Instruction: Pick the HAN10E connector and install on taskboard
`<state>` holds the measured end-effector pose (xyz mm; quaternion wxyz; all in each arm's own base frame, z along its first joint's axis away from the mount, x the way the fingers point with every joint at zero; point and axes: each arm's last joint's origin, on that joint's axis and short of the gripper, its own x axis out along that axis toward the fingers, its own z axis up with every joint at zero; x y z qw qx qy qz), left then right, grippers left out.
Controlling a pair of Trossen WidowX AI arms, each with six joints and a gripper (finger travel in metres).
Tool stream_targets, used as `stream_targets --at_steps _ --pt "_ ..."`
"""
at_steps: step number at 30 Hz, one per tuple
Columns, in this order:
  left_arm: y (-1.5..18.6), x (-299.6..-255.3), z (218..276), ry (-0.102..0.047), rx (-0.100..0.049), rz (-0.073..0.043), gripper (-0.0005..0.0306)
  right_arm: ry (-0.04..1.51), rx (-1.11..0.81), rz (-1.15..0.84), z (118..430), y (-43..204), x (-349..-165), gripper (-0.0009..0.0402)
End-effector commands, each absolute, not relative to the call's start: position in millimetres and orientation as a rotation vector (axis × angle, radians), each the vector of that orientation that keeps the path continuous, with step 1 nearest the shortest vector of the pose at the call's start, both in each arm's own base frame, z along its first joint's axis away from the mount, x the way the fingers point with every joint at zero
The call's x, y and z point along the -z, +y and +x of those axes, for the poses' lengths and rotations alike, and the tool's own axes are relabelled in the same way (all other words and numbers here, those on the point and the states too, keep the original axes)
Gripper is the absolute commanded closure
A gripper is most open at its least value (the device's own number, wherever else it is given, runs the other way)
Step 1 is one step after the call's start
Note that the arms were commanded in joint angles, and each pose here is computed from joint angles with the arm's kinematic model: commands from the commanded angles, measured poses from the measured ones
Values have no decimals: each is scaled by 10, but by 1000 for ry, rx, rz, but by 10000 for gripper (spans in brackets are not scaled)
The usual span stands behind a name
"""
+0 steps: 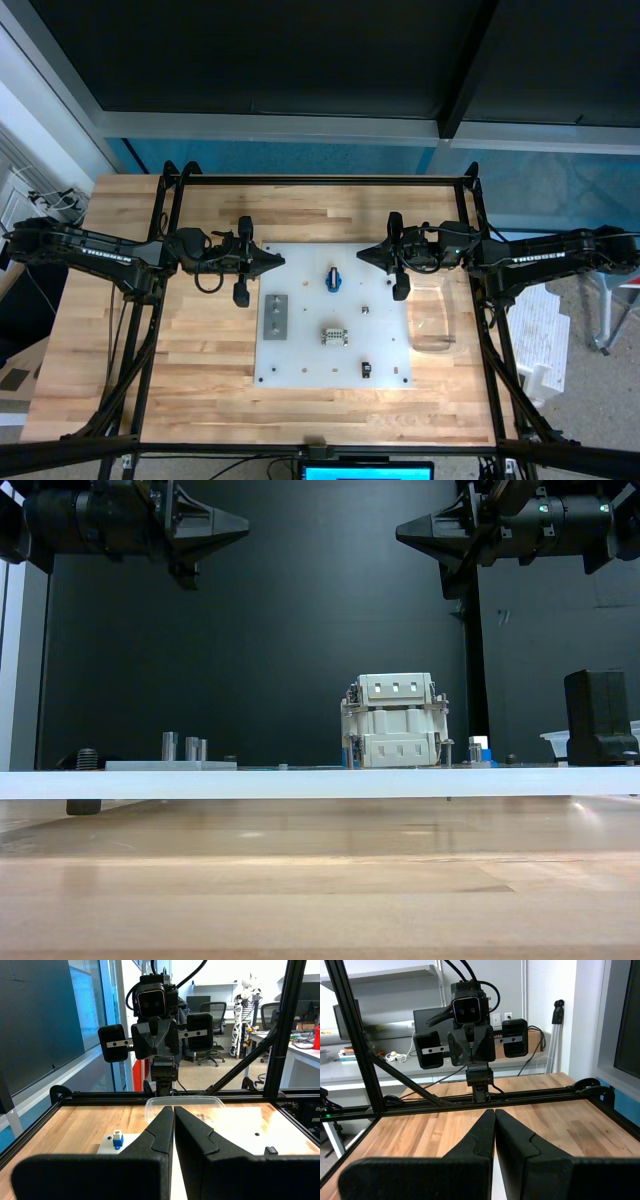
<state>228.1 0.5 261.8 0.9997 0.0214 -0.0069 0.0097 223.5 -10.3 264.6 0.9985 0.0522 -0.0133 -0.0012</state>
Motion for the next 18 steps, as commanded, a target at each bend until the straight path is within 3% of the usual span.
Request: stream_targets --at_steps 1,18 --pt "5 -2619 2281 -14 -19 43 300 -31 6 104 2232 -103 -2653 393" --pt "5 -2619 2281 -14 -19 43 300 -33 6 94 2232 -104 -2656 393"
